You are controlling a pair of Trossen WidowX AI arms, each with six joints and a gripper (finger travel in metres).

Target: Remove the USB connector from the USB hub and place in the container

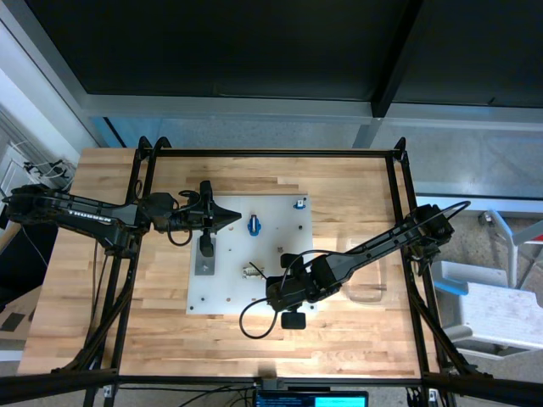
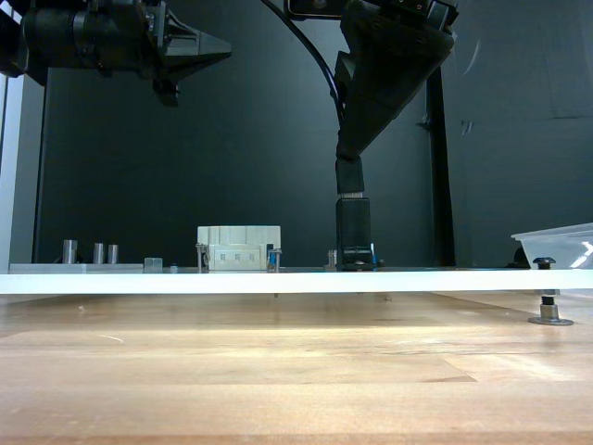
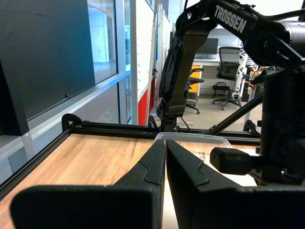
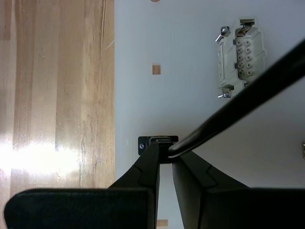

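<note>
- The right gripper (image 2: 350,163) hung nose-down in the upper middle of the low view, over the near edge of the white board (image 1: 229,288).
- Its fingers (image 4: 147,168) were drawn in narrow and pinched the plug of the connector (image 2: 349,176) from both sides.
- The plug stood upright, directly on top of the black hub (image 2: 353,232), with a sliver of metal showing where the two met. Whether it was still seated could not be told.
- In the right wrist view the connector's black cable ran slantwise away from the fingers across the board. In the high view a loop of it lay on the table (image 1: 356,339) at lower centre.
- The container (image 1: 366,280) sat on the table just right of the board, at centre right of the high view, apart from the right gripper.
- The left gripper (image 1: 231,219) hovered above the board's left part, at centre left of the high view, pointing right. Its fingers (image 3: 152,167) were pressed together on nothing.
- A blue knob (image 1: 254,225) stood on the board just right of the left gripper's tip.
- A beige socket block (image 4: 238,57) sat on the board, near the hub.
</note>
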